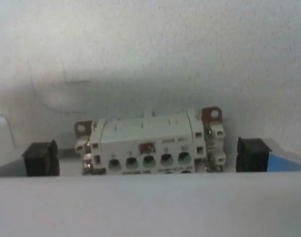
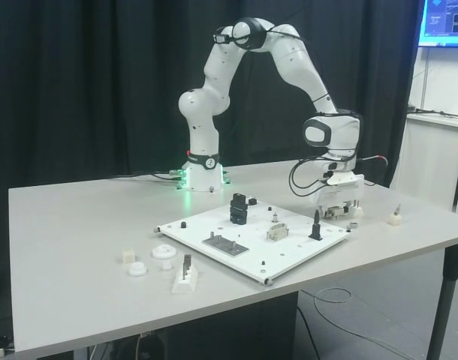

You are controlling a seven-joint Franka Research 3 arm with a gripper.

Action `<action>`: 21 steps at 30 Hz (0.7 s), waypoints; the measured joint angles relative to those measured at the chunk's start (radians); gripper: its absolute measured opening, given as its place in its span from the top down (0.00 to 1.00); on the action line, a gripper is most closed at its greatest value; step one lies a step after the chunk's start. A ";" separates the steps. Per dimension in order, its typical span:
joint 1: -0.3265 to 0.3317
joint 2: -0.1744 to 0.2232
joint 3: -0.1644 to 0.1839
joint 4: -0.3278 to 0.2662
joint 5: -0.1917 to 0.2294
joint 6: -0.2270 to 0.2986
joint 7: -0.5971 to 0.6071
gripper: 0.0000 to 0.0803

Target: Pick waterproof.

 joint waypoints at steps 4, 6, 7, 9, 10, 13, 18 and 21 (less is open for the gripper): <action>0.000 0.000 0.000 0.002 0.000 0.001 -0.003 0.00; 0.000 0.001 0.000 0.002 0.000 0.002 -0.004 0.00; 0.000 0.001 0.000 0.002 0.000 0.004 -0.004 0.00; -0.001 0.002 0.000 0.002 0.000 0.008 -0.004 0.00; -0.001 0.003 0.000 0.002 0.000 0.010 -0.004 0.00; -0.002 0.007 0.000 0.002 0.000 0.020 -0.004 0.00; -0.003 0.013 0.000 0.003 0.000 0.035 -0.004 0.12; -0.003 0.013 -0.001 0.003 0.000 0.035 -0.004 0.22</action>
